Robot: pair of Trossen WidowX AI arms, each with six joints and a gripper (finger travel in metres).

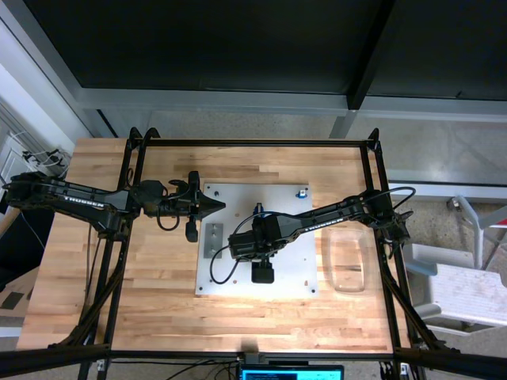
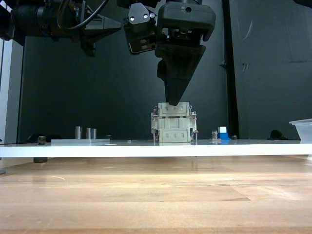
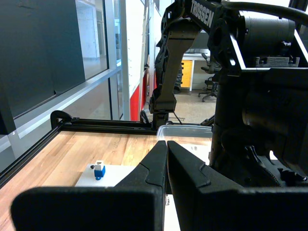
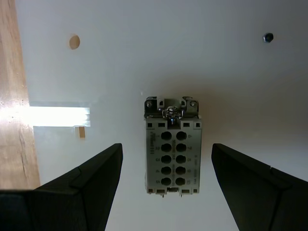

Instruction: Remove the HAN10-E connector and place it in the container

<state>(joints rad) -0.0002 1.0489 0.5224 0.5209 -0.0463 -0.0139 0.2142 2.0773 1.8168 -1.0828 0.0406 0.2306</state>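
Right gripper (image 4: 166, 148) agape over connector (image 2: 174, 125), left (image 3: 167, 144) closed

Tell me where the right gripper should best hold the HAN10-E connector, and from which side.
Probably its two long side faces, from straight above. The HAN10-E connector stands upright on the white board, pin holes upward, and the open right gripper hangs over it, a finger outside each long face. The shut left gripper hangs over the board's left edge.

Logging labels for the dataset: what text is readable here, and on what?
"TROSSEN": left arm; left pincer, shut, over the board's left edge.
"TROSSEN": right arm; right pincer, open, above the HAN10-E connector.
Marks beside its pin holes: too small to read.
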